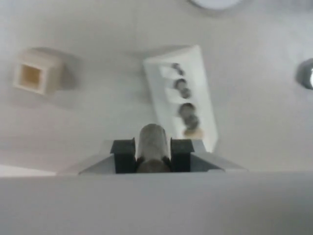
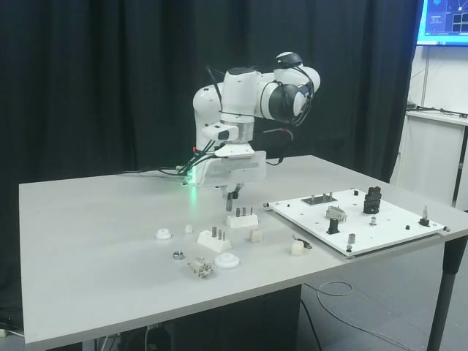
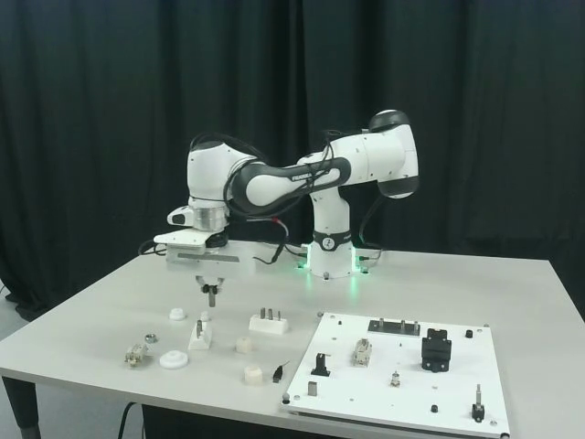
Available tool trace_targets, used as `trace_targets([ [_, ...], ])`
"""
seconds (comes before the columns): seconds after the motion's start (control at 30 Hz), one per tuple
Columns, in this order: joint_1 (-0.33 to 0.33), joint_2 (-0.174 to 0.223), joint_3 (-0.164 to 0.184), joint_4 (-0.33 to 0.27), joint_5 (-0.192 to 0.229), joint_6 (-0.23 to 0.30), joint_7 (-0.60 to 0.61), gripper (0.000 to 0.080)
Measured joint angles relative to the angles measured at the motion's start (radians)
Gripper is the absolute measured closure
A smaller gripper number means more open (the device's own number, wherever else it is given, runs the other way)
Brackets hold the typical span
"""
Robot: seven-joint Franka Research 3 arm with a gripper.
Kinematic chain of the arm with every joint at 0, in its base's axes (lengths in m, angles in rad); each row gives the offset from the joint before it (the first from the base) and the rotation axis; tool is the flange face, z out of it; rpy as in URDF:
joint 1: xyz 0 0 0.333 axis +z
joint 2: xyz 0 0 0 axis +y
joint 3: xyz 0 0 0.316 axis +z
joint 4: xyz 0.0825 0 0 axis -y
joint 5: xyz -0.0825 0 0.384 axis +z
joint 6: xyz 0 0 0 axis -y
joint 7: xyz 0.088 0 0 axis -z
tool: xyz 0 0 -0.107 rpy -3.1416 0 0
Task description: Insert round peg 4.
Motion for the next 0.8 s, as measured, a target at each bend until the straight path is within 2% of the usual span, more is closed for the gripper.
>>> trace_targets([
  [0.4,0.102,-0.008,-0.030,-0.001,-0.011,-0.064,0.083,0.0654],
  [0.8,0.220,-0.019,-0.037,-0.003,-0.028,-0.083,0.185,0.0654],
])
